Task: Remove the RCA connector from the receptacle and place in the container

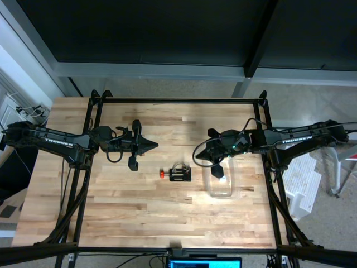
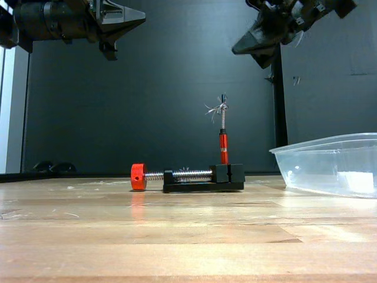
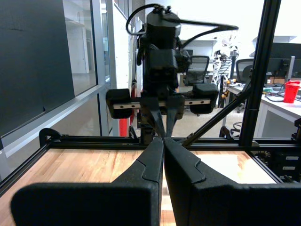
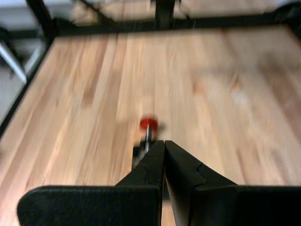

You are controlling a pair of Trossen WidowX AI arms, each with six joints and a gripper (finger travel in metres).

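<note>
High view looks down past the tabletop's (image 1: 139,215) near edge, low view level along it, both sharing the receptacle (image 1: 179,174); wrist cameras sight along the left gripper (image 3: 163,138) and right gripper (image 4: 164,141), raised either side of it.

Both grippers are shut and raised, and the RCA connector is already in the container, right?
Not quite. The low view shows the RCA connector standing upright in the receptacle, not in the container. The left gripper and right gripper are indeed shut, raised above the table.

a robotics lab: framed wooden table (image 1: 167,206), office chairs (image 3: 200,66), desks (image 3: 280,101) behind.

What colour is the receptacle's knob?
Red knob, clearest in the low view; left gripper and right gripper, both shut, hang overhead.
</note>
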